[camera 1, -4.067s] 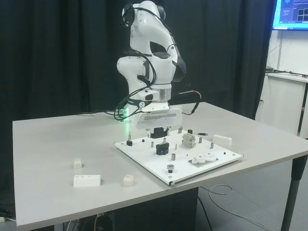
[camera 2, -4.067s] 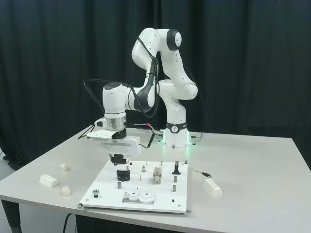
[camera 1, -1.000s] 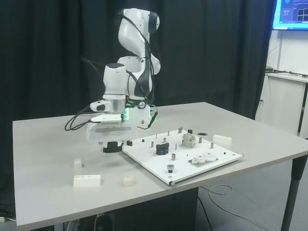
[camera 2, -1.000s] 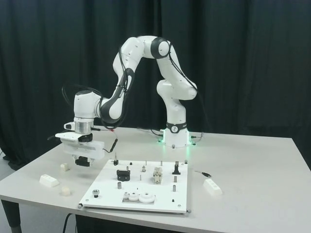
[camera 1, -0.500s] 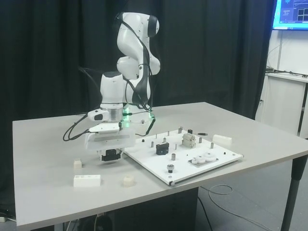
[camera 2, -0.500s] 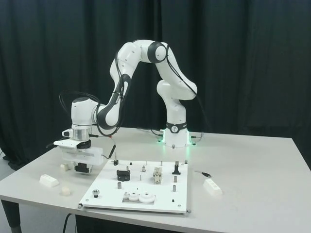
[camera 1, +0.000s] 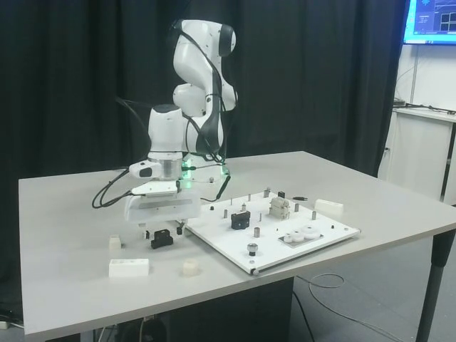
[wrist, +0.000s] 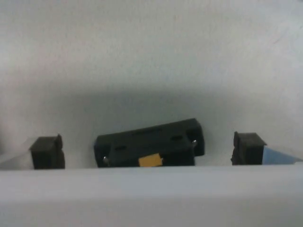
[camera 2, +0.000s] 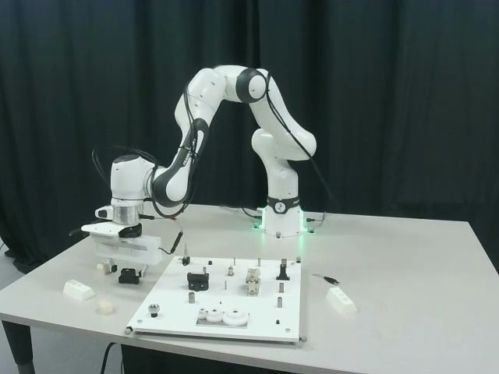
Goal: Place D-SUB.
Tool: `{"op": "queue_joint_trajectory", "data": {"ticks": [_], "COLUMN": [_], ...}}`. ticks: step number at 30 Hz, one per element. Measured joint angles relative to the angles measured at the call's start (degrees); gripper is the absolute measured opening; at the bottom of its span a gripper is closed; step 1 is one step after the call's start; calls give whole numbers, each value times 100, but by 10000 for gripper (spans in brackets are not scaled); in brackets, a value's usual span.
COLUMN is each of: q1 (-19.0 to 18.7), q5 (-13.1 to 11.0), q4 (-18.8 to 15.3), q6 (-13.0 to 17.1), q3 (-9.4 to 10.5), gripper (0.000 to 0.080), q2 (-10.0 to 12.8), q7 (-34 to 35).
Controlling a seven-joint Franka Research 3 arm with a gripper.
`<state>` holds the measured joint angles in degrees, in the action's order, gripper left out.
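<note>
The D-SUB [wrist: 150,144] is a black connector lying flat on the grey table, just off the white board's left edge [camera 1: 162,239] [camera 2: 129,275]. My gripper [wrist: 147,150] hangs low right over it and is open. In the wrist view one black fingertip [wrist: 46,152] stands on each side of the connector with a gap to it, so neither touches it. From the room cameras the gripper [camera 1: 162,231] [camera 2: 127,266] sits a little above the connector.
The white board [camera 1: 313,246] with pegs, gears and small fixtures lies right of the gripper. Small white blocks rest on the table near it: one beside the gripper [camera 1: 115,242], a long one [camera 1: 129,267] and another [camera 1: 189,266] toward the front edge. One more white block [camera 2: 341,299] lies beyond the board.
The arm carried the D-SUB from over the board to the table left of it and came down. The fingers have opened; the connector now lies free on the table.
</note>
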<state>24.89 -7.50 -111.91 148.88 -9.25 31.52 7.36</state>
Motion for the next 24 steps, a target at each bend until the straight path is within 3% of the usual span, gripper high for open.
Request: {"op": "queue_joint_trajectory", "data": {"ticks": [24], "q1": [2], "q5": [0], "q4": [422], "q6": [-899], "q3": [-22], "gripper": [800], "q2": [-431], "q7": [0]}}
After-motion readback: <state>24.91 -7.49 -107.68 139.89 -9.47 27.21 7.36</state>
